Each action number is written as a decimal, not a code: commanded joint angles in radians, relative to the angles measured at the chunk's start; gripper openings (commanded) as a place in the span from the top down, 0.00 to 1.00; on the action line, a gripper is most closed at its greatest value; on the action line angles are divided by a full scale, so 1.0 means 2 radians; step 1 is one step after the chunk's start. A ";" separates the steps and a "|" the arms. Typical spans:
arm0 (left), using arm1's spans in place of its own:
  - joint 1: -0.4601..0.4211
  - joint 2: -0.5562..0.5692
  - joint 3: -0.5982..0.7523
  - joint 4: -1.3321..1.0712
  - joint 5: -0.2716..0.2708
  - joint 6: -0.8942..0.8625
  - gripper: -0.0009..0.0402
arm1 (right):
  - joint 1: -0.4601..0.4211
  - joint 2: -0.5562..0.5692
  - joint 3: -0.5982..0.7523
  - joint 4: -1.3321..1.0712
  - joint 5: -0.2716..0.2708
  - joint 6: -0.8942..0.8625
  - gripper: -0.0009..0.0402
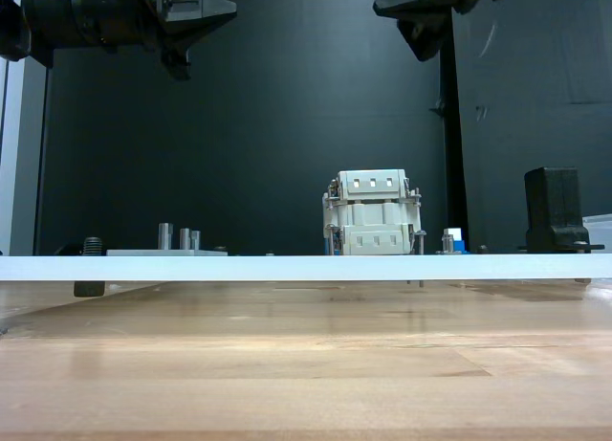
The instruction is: Remove the HAN10E connector from the taskboard and place in the container
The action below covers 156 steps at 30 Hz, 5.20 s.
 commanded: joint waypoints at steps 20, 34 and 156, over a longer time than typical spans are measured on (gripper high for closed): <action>0.000 0.000 0.000 0.000 0.000 0.000 0.98 | 0.052 0.220 0.277 -0.357 0.000 0.068 0.98; 0.000 0.000 0.000 0.000 0.000 0.000 0.98 | 0.064 0.323 0.391 -0.455 0.000 0.085 0.72; 0.000 0.000 0.000 0.000 0.000 0.000 0.98 | 0.014 0.287 0.283 -0.447 0.013 0.138 0.96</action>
